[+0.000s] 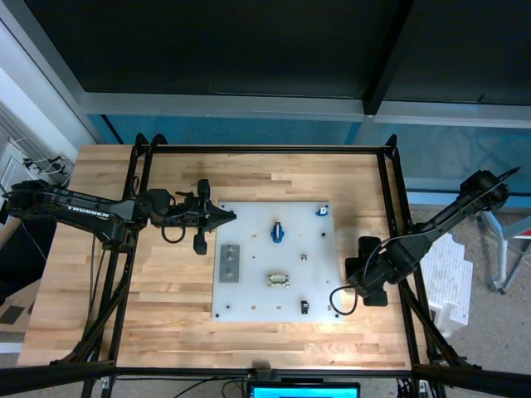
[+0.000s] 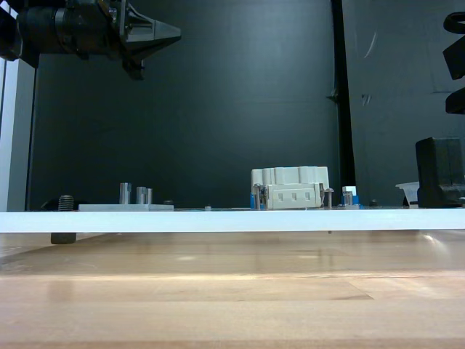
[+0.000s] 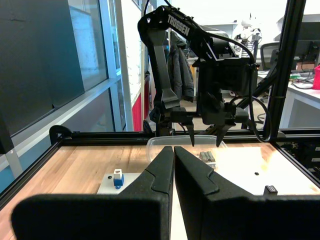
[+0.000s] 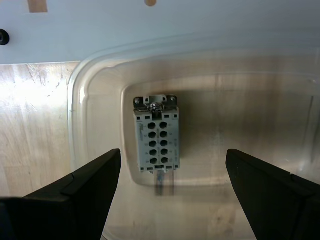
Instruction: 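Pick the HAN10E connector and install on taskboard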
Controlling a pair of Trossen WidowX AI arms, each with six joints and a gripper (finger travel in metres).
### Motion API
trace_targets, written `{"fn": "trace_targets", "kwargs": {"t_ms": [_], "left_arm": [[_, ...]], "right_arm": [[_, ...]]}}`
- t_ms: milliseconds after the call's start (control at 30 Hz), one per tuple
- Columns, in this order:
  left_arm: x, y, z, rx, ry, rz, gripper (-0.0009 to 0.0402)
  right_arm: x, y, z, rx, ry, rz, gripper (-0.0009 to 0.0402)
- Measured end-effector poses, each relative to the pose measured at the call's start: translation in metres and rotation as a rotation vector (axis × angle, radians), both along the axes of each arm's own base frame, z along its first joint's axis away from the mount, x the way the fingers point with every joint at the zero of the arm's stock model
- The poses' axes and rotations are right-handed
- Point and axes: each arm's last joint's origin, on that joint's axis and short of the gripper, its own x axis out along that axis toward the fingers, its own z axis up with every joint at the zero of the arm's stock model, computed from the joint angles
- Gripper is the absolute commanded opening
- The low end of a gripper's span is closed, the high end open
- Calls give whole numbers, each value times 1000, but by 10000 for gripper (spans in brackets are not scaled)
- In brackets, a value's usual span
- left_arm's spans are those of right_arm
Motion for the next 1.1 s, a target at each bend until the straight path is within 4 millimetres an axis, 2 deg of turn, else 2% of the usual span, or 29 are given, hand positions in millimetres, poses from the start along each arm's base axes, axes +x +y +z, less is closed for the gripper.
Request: {"fn": "trace_targets", "kwargs": {"t_ms": [1100], "left_arm": [[0,0,0,0,0,0,1]], "right_arm": [[2,4,-42,14,-6,12,293]]}}
